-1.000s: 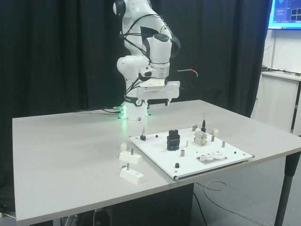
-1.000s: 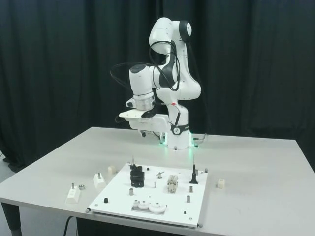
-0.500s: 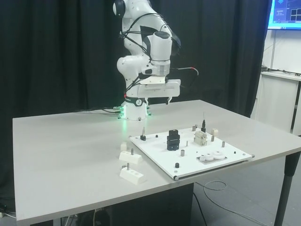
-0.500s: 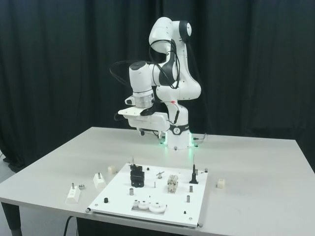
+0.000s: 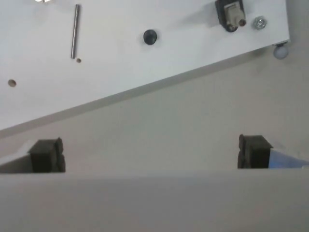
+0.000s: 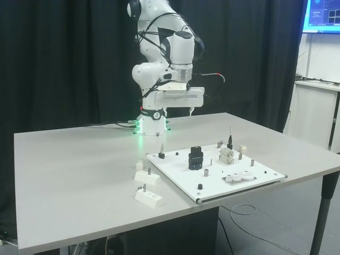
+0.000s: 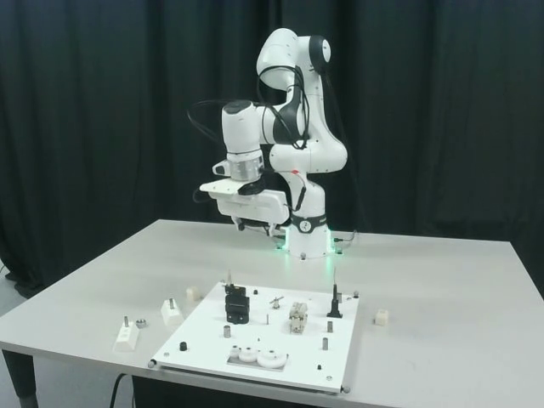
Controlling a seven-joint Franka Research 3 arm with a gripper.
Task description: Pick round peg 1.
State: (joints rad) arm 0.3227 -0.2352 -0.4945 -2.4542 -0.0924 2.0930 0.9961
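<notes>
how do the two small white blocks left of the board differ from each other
In the second room view, the nearer white block lies close to the table's front edge, while the farther white block sits further back, closer to the white board. The nearer one looks longer; the farther one looks more compact. Both are white, rest on the table off the board, and carry a short upright pin.

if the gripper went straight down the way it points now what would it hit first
Probably bare grey table. In the wrist view the open gripper aims at tabletop just off the edge of the white board, not at any peg. Depth is unclear, so hedge that.
</notes>
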